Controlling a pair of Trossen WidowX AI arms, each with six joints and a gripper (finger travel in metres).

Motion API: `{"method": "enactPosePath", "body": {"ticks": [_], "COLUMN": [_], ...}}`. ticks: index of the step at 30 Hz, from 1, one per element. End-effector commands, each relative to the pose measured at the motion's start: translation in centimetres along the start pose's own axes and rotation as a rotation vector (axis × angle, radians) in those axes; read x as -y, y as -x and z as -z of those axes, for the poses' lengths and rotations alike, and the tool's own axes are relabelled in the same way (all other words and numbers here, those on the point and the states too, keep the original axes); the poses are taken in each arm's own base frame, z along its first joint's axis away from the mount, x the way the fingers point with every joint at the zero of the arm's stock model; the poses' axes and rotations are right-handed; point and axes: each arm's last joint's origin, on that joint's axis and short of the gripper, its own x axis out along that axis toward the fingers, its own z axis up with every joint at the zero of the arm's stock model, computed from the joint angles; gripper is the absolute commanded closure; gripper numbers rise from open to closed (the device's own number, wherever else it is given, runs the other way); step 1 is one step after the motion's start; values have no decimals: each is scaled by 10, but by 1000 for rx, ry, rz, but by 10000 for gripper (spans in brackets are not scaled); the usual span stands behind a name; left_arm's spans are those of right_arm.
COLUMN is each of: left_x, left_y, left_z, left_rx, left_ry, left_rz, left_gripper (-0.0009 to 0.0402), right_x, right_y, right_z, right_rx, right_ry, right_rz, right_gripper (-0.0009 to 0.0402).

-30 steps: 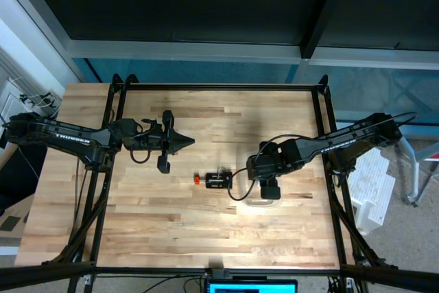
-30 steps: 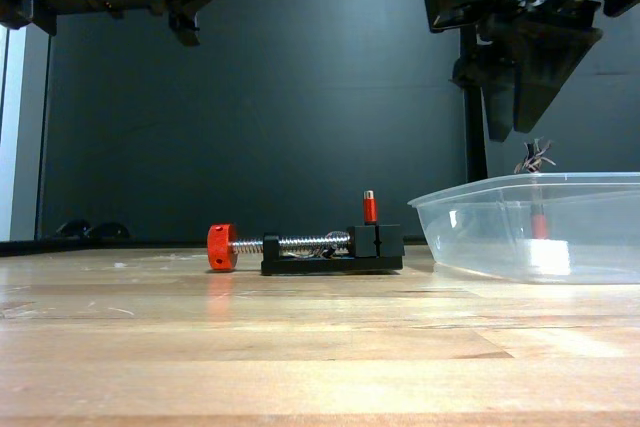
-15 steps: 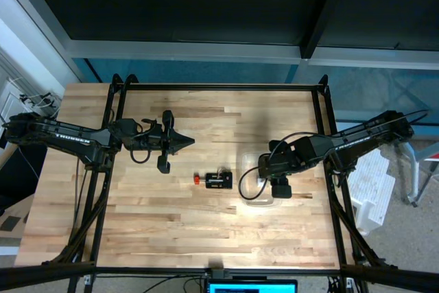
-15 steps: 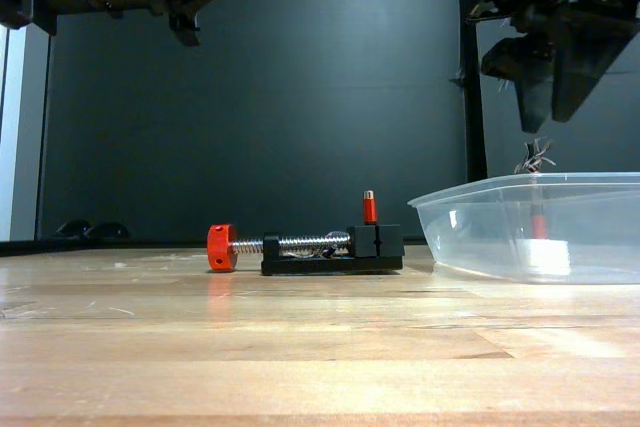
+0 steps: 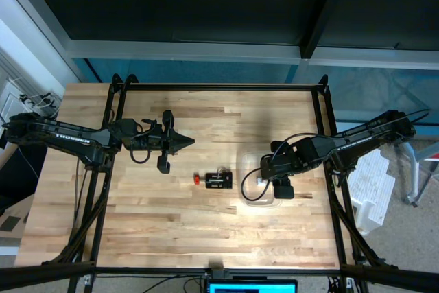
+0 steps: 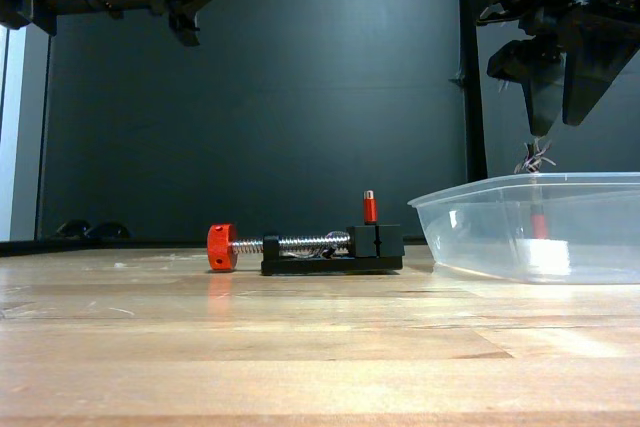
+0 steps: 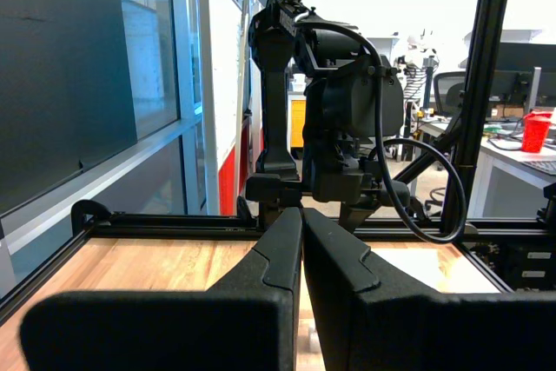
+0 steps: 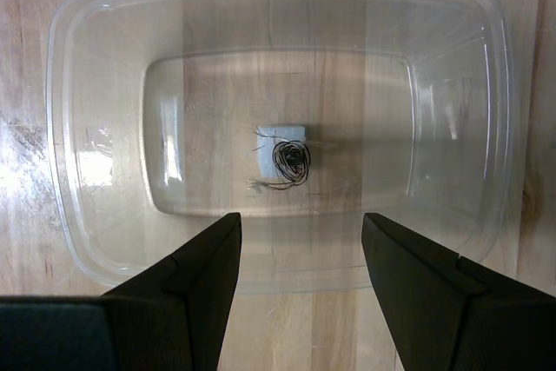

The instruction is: Pick the rca connector and install on the hub

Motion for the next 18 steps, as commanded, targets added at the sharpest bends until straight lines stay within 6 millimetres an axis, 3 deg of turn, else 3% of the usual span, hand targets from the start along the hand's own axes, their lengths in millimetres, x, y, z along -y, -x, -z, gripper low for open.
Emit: {"method": "enactPosePath", "body": {"ticks": [1, 18], "left_x": [0, 0], "left_y": [0, 0], "left_z": [0, 0], "left_rx": [1, 1], "left_ry": [0, 0], "left_rz": [0, 0], "left_gripper": [393, 393], "right_x": [0, -9], "right_y": [0, -36], "right_z": [0, -13], "right_rx": [2, -42], "right_ry": [1, 14], "right_rz": [0, 10], "right_gripper": [200, 200]}}
